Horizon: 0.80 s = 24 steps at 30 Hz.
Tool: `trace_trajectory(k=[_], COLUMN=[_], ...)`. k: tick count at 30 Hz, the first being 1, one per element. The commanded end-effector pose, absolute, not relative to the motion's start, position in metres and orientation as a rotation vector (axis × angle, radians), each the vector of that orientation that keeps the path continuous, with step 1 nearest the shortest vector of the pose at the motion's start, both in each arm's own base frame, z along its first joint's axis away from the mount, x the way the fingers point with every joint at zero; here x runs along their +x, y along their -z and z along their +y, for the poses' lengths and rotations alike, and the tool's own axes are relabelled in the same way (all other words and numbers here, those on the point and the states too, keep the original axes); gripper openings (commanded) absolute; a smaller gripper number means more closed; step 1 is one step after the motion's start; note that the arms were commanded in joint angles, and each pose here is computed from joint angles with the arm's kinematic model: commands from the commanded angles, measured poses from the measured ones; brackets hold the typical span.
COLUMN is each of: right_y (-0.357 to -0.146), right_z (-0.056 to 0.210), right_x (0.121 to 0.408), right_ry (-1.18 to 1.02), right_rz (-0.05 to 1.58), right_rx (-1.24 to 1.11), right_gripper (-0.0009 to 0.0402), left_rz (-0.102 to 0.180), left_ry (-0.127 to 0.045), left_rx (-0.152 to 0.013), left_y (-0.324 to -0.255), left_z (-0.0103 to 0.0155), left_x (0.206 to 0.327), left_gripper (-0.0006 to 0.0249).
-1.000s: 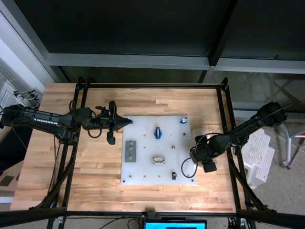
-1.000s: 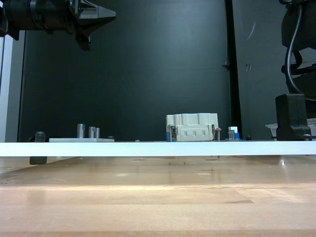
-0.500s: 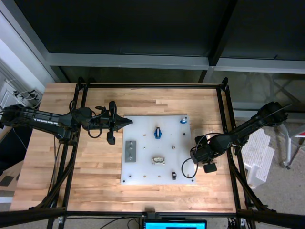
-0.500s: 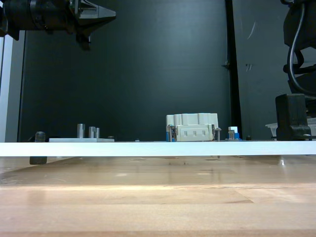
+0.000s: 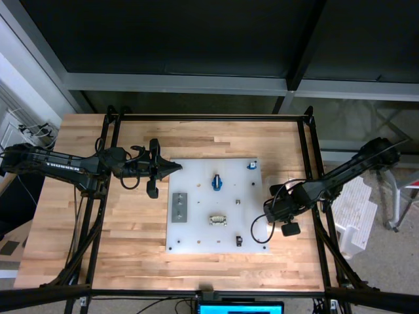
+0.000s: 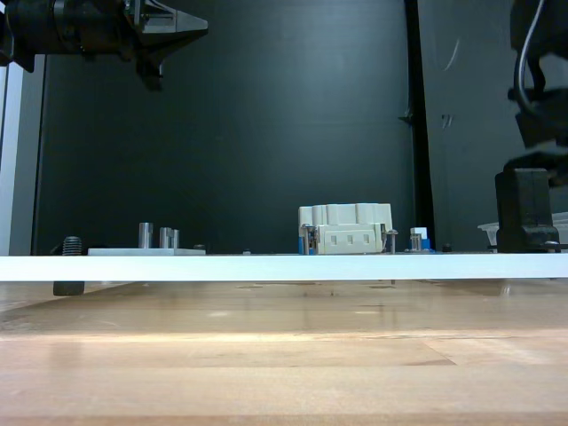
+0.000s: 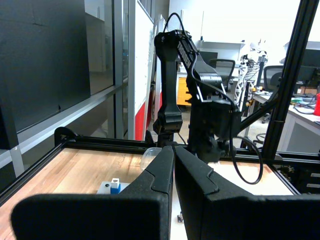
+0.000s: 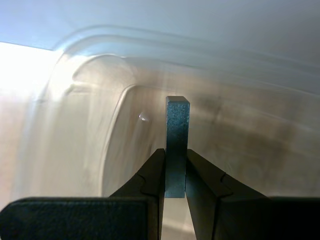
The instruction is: Pick the 16mm bar and install on taskboard
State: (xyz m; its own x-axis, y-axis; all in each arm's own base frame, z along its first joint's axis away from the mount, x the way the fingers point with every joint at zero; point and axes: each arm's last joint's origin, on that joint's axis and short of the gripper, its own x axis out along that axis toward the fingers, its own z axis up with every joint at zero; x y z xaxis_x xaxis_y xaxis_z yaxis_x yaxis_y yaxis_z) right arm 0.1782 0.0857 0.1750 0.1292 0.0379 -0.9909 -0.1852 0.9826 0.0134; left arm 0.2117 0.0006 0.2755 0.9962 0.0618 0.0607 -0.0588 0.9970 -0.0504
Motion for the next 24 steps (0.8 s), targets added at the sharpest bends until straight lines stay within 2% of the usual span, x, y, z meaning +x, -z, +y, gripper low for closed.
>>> trace_trajectory(k=[1,16,24], right_y=[-0.192,-0.258,-0.286], right_z=[0.085,0.092,0.085], right_x=[0.177,0.192,0.205], right_ry=[-0.145,-0.113,-0.059], right_rz=[1.424,1.292,1.253], right_rx=[-0.095,0.065,0.089], right_gripper=[0.0011,0.0002,0.0002], left_rz=[-0.062,-0.062,-0.070], left_ry=[-0.061,-0.060,-0.061], left_rx=[-0.049,-0.048,-0.049], left_y=[-0.2756,-0.2756,-0.2764], left_z=[0.0007,0.0006,0.0007], left_x=[0.212,0.212,0.212], left_gripper=[0.0001,0.0001,0.0001])
